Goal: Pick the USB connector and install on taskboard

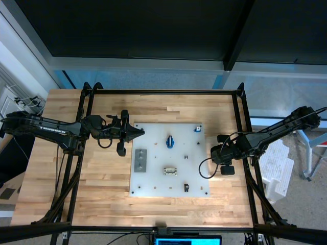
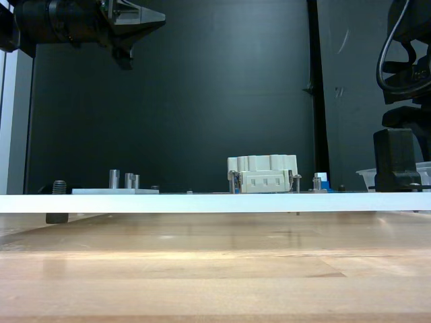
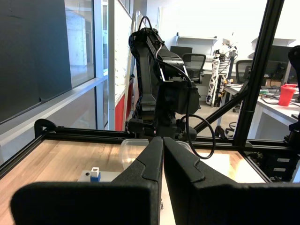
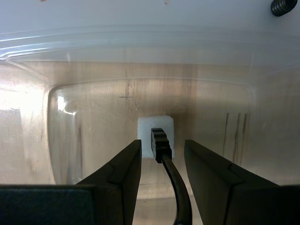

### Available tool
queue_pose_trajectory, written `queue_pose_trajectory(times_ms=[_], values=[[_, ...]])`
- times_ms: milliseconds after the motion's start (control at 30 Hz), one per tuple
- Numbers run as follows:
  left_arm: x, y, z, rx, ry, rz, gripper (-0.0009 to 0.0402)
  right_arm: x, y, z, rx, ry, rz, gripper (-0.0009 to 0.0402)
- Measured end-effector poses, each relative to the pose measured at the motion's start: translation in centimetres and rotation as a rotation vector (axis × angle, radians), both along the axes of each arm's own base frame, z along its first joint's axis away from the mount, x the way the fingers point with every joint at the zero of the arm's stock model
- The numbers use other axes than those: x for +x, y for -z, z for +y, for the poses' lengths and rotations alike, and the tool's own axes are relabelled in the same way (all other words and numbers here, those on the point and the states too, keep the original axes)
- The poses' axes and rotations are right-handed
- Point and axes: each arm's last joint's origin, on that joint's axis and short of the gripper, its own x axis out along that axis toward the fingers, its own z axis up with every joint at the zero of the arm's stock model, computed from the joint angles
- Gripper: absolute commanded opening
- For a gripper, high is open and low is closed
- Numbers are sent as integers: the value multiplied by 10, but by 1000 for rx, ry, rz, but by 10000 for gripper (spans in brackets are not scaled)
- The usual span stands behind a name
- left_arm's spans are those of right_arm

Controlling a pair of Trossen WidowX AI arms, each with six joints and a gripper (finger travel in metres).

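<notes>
Right gripper (image 4: 162, 146), set low over a clear tray (image 4: 140, 56) just beside the right edge of the taskboard (image 1: 153, 178). Its fingers stand a moderate gap apart, one on each side of the USB connector (image 4: 160, 139), with space showing on both sides and nothing clamped. Only the right wrist view shows the connector; in the high view the arm's own body covers it. The connector is a small black ribbed plug lying against a white cube (image 4: 146, 133) on the tray floor, and its black cable (image 4: 176, 187) trails between the fingers. Left gripper (image 1: 140, 131), fingers pressed together and empty, hangs high over the board's far left corner. On the board lie a grey block (image 1: 140, 160), a blue part (image 1: 170, 141) and a beige multi-pin plug (image 1: 170, 171).
</notes>
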Motion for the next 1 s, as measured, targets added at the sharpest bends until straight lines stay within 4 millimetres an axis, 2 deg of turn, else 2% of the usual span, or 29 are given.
queue_pose_trajectory(times_ms=[433,1000], values=[[0,0,0,0,0,0,0,3,3,1,1,-2,9,86],[0,0,0,0,0,0,0,2,2,1,2,-1,7,14]])
